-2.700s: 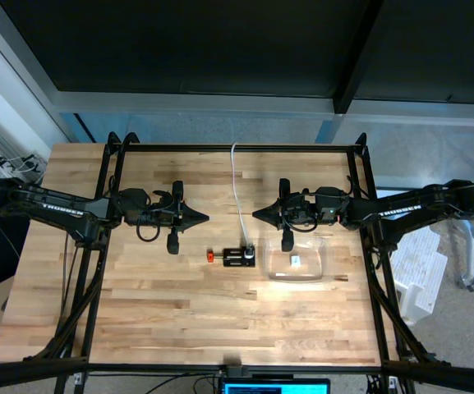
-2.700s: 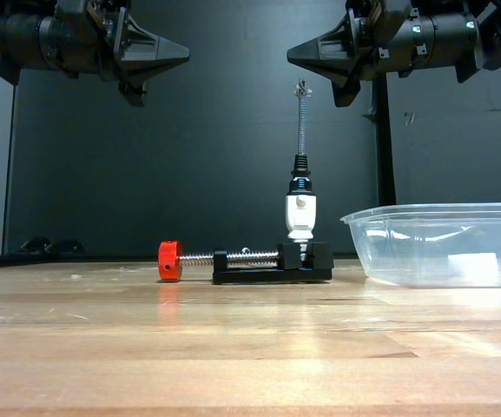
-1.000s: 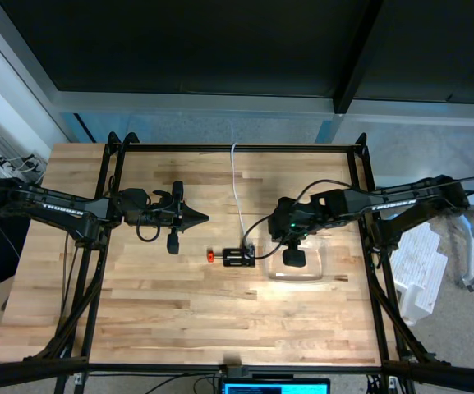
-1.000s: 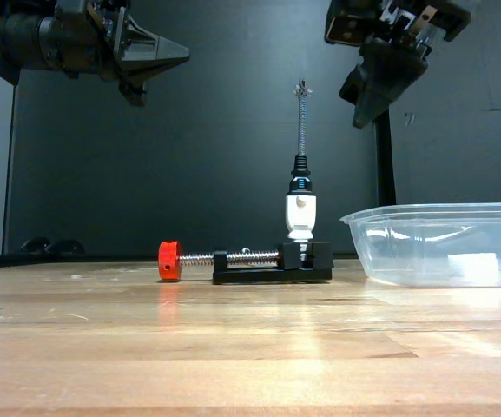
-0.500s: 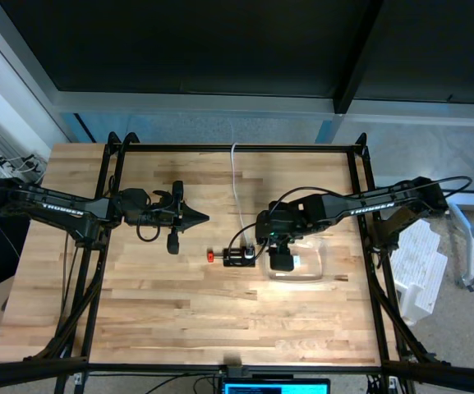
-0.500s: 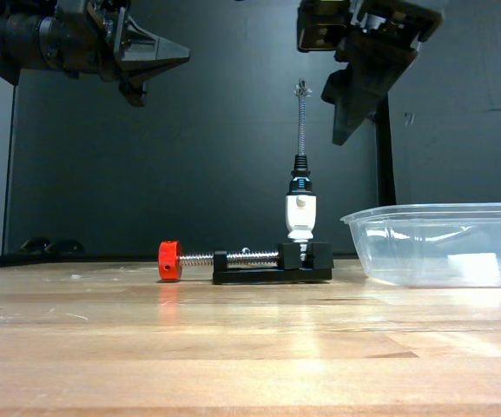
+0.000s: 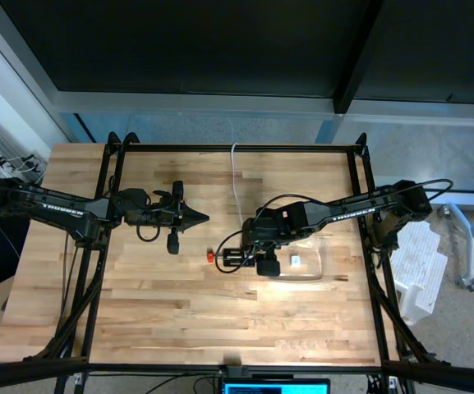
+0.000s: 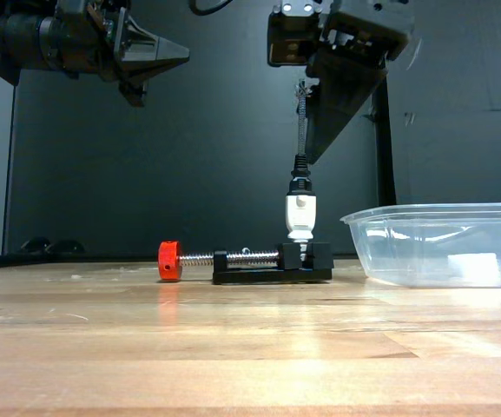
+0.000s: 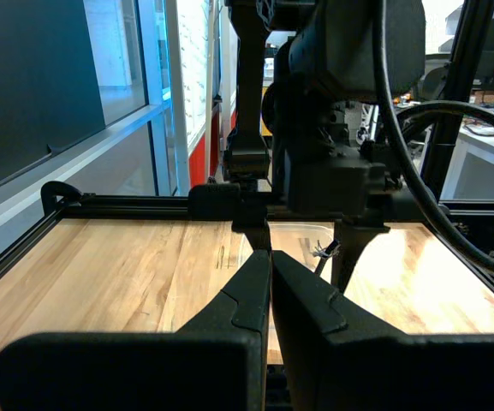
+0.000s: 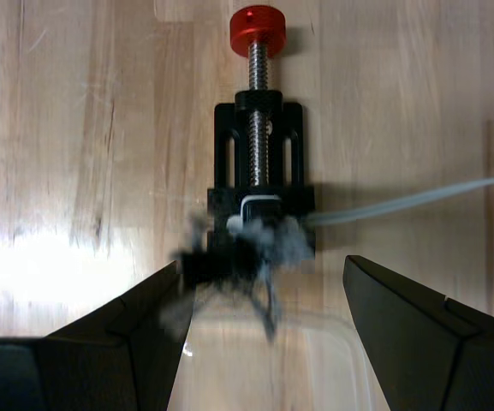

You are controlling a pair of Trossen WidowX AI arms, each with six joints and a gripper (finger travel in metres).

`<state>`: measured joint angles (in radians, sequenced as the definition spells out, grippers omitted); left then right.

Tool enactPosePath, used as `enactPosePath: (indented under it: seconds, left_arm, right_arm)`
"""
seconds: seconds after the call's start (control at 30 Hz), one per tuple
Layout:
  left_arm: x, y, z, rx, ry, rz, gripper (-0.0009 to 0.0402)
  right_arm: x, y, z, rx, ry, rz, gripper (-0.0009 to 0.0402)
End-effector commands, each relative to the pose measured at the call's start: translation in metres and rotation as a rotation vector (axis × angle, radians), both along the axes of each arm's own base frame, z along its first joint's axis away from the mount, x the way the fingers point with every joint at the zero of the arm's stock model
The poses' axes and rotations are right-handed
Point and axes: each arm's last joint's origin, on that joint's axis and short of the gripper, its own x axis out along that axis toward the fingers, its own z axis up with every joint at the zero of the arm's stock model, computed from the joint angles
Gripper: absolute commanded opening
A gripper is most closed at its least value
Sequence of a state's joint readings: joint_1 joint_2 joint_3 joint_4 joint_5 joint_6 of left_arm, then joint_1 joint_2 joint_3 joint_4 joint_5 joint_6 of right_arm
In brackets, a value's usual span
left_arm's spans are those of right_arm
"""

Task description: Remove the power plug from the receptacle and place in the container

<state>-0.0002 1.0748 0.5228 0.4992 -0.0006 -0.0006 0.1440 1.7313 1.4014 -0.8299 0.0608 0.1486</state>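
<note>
Overhead, low, two wrist-mounted views.

Two tools (image 7: 206,218) (image 10: 262,261); one plug (image 8: 299,184), receptacle (image 7: 235,257), container (image 7: 323,263)

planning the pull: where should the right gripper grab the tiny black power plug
Pinch the tiny black power plug by its short body, above the white socket, from straight overhead: it stands upright on the black block receptacle. The open right gripper hangs above it; the shut left gripper is parked at the left.
</note>
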Motion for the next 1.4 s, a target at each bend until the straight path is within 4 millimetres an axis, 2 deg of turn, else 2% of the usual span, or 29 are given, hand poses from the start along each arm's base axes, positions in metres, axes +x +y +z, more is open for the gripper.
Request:
enactPosePath:
  seconds: [0.03,0.5,0.9,1.13,1.4]
  left_arm:
    - [0.000,0.000,0.000,0.000,0.000,0.000,0.0000]
    - [0.000,0.000,0.000,0.000,0.000,0.000,0.0000]
    - [0.000,0.000,0.000,0.000,0.000,0.000,0.0000]
    - [0.000,0.000,0.000,0.000,0.000,0.000,0.0000]
    - [0.000,0.000,0.000,0.000,0.000,0.000,0.0000]
  right_arm:
    - [0.002,0.001,-0.005,-0.001,0.005,0.003,0.0240]
    - [0.014,0.004,-0.019,-0.022,-0.018,-0.003,0.0238]
    - [0.013,0.005,-0.026,-0.023,-0.005,-0.001,0.0207]
    - [0.014,0.005,-0.025,-0.021,-0.019,0.000,0.0175]
    - [0.014,0.005,-0.025,-0.021,-0.018,0.000,0.0111]
